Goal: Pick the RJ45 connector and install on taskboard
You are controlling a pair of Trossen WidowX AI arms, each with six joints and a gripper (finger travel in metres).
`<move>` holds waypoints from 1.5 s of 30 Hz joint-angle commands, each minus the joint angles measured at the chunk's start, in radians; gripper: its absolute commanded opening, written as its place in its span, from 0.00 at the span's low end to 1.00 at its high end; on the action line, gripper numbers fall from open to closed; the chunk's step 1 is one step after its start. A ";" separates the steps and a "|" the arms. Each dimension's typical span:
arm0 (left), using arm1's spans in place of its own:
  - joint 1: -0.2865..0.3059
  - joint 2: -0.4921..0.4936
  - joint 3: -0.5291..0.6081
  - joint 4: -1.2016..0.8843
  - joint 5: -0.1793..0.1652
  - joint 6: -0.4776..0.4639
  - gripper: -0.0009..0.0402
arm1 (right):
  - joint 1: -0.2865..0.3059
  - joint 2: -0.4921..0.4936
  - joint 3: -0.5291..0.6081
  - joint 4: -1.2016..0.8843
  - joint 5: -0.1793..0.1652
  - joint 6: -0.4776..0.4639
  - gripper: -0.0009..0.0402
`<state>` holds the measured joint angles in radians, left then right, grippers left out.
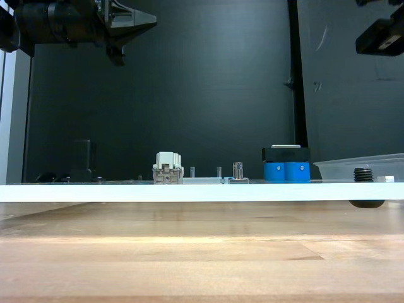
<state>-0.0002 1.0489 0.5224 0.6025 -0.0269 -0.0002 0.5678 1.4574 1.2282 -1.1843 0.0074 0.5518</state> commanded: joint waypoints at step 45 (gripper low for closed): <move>0.000 0.000 0.000 0.000 0.000 0.000 0.02 | 0.052 0.270 0.172 0.090 0.026 0.050 0.02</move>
